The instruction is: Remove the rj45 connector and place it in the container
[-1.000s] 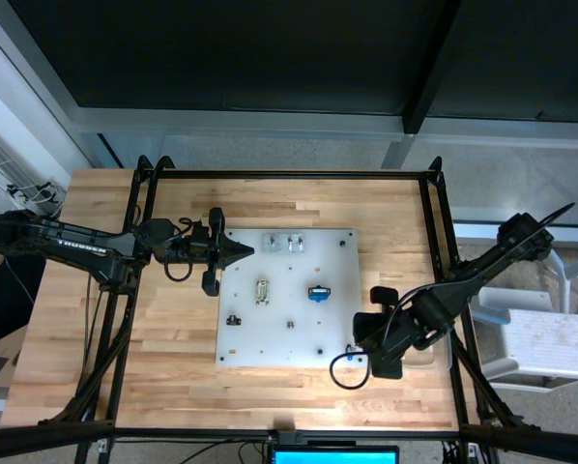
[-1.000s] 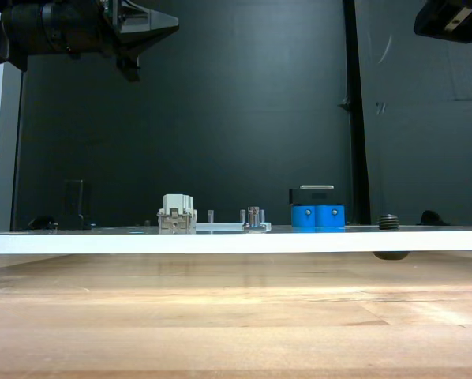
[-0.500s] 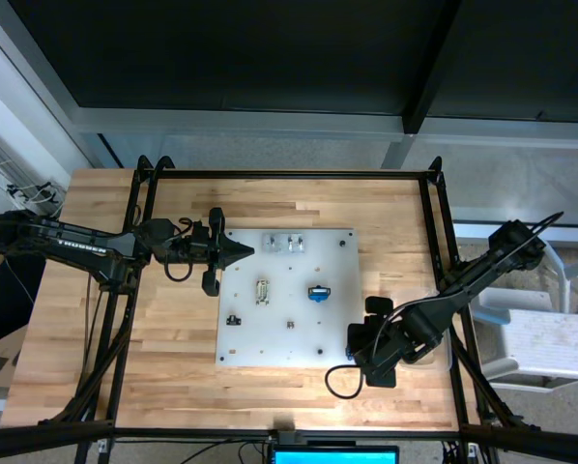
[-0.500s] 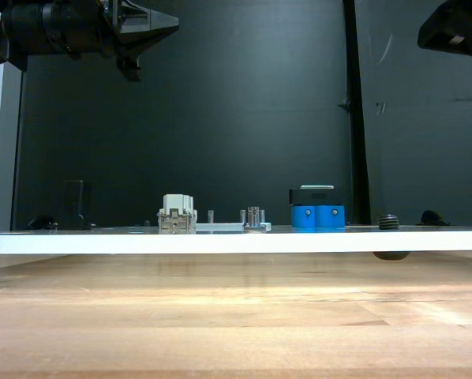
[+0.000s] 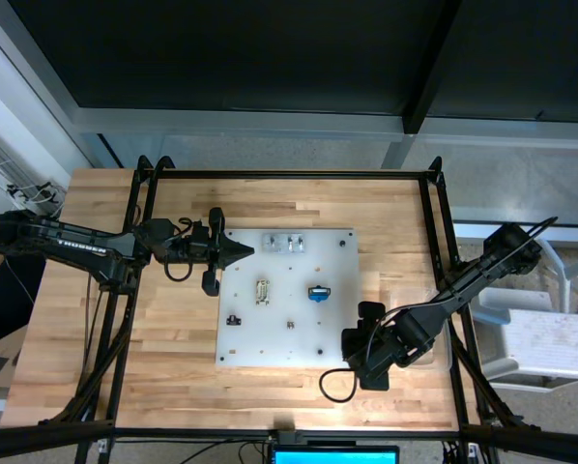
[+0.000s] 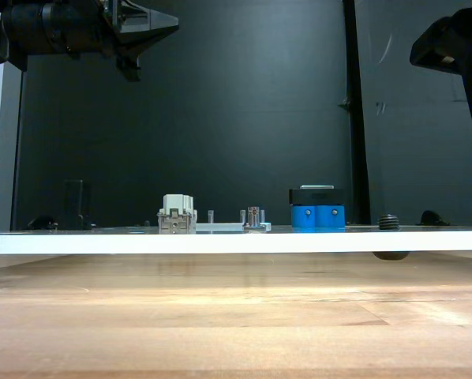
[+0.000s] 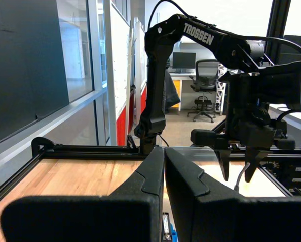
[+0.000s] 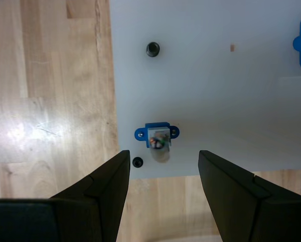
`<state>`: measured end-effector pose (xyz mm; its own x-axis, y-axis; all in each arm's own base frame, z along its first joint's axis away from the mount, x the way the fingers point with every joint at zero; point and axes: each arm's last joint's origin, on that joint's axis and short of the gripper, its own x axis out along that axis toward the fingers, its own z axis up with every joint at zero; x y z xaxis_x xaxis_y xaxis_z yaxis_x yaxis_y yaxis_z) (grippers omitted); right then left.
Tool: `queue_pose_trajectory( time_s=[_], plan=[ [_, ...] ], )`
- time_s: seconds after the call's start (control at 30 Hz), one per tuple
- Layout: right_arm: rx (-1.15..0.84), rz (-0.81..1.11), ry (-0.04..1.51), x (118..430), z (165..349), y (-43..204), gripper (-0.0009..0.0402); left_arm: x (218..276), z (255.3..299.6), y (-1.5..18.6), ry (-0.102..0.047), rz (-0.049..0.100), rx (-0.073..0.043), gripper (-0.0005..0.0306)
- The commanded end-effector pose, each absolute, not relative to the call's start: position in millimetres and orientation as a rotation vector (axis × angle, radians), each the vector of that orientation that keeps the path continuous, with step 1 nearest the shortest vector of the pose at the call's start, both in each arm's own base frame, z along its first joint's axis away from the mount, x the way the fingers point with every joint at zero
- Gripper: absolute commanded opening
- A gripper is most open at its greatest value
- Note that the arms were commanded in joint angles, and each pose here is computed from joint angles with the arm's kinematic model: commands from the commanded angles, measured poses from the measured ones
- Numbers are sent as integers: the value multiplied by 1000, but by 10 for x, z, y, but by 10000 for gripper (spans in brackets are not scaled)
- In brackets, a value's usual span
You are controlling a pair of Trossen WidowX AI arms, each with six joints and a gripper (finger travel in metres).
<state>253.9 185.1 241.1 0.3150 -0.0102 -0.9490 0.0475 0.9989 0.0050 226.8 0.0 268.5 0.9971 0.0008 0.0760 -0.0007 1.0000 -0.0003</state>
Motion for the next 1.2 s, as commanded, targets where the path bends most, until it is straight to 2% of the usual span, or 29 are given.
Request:
queue_pose_trajectory(
  time_s=[0.03,0.3,1.2],
  plan=[
    [13,-39,1238,2541,2392,1844,189,2269,2685,1,-76,1,0,1],
    [10,-27,1227,2548,2273,1824,188,2268,2686,1,-76,1,0,1],
    [13,-25,1225,2551,2097,1762,188,2269,2685,1,-76,1,0,1]
  ],
)
